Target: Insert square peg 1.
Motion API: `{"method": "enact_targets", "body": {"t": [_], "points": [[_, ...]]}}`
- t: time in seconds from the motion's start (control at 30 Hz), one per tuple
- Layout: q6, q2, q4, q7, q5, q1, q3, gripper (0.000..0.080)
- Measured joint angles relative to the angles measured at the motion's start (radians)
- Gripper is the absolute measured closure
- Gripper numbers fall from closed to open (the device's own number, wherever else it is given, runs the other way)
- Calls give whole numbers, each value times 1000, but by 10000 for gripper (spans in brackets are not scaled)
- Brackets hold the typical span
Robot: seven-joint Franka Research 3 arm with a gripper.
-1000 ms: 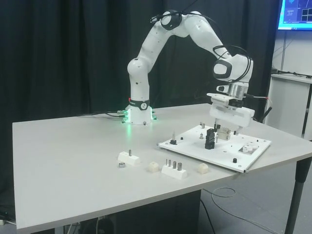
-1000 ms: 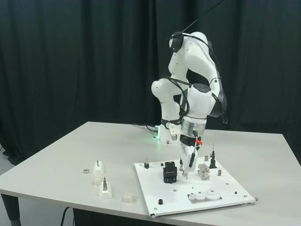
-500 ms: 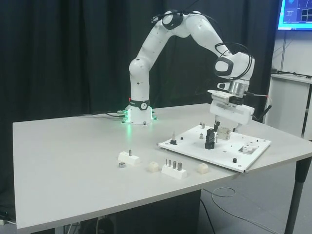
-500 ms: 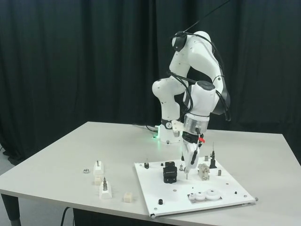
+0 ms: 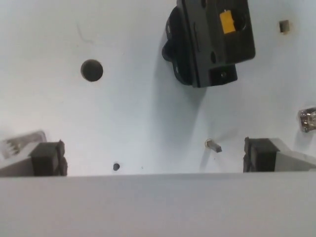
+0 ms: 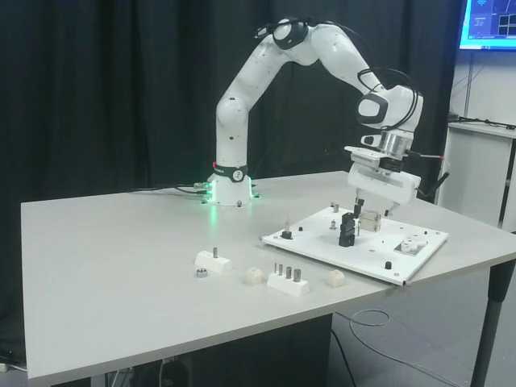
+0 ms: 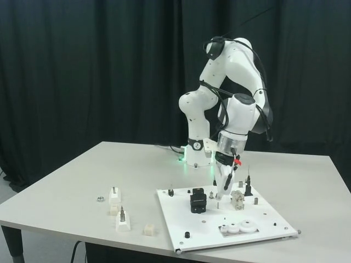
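wrist view first: i see the two black fingertips standing wide apart, with nothing between them, so the gripper is empty. between the pads, on the white board, a small grey square peg stands in the board, nearer to one finger. farther off sits a black block with a square slot on its face, and a round hole is in the board too.

first room view: the white arm reaches over from its base (green light there) and holds the gripper above the white board, near the black block. on the grey table, in front of the board, i see white holders with small pegs.

second room view: the gripper hangs just above the board, between the black block and a small metal part. the peg is a thin pin standing under the fingertips, apart from them.
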Motion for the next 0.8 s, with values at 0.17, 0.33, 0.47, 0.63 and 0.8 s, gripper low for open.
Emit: {"method": "enact_targets", "body": {"t": [0.17, 0.33, 0.47, 0.63, 0.8], "points": [[-26, 58, 0, -58, 82, 96, -112, 3], [-84, 150, 0, -214, 210, 220, -267, 3], [-158, 244, -1, -383, 345, 314, -402, 3], [-283, 357, -6, -588, 486, 402, -550, 3], [-400, 418, -8, -714, 544, 452, -654, 3]]}}
